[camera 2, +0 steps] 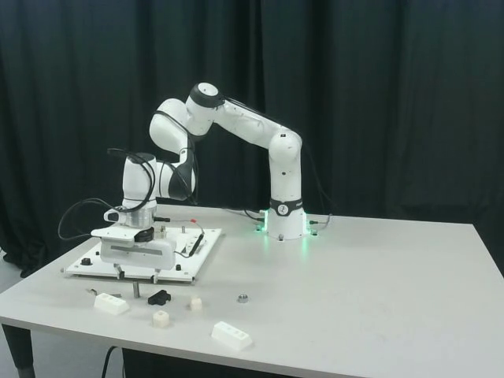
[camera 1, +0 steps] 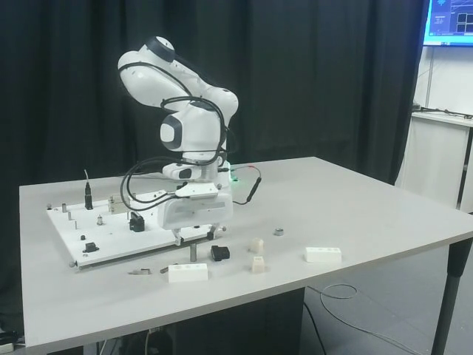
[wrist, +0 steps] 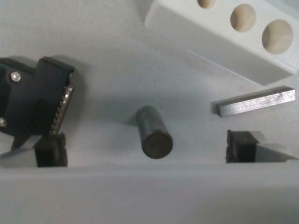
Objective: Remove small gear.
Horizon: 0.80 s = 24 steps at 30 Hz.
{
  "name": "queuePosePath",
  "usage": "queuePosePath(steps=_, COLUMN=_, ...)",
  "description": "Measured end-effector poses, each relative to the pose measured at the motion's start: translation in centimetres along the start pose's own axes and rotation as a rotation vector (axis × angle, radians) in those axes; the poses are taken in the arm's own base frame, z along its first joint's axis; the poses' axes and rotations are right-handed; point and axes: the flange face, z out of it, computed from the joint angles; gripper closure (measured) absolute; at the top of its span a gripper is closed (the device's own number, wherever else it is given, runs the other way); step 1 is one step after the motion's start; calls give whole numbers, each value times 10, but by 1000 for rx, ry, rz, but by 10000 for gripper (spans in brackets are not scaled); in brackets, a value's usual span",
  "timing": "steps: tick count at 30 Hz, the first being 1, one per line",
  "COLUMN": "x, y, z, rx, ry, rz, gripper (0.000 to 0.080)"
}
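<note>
The end effector (wrist: 145, 148) hangs low over the desk (camera 1: 355, 207), just off the near edge of the white board (camera 1: 111, 248). Its two black fingertips (wrist: 50, 149) stand wide apart and clamp nothing. Between them, touching neither, is a grey metal cylinder (wrist: 153, 133), seemingly upright on the desk. Just outside one fingertip lies a black connector (wrist: 39, 95) with a row of pins. Beyond the other fingertip lies a flat grey metal bar (wrist: 256, 102), and farther out on that side a white block (wrist: 219, 35) with round holes in its top.

The small gear cannot be picked out with certainty. A small round part (camera 1: 278, 231) lies on the bare desk well apart from the end effector, on the side away from the board. Whether that is the gear I cannot tell.
</note>
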Motion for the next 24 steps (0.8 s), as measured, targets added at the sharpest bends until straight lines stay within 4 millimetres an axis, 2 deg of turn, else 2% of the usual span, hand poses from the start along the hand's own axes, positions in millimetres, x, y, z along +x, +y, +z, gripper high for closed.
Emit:
queuePosePath(steps=3, x=1, y=-1, z=-3, rx=-4, ry=-6, rz=1, gripper=68)
queuePosePath(steps=4, x=1, y=-2, z=-4, rx=-5, ry=-7, rz=2, gripper=19)
queuePosePath(steps=24, x=2, y=-10, z=-29, rx=-51, ry=-36, rz=-29, gripper=3)
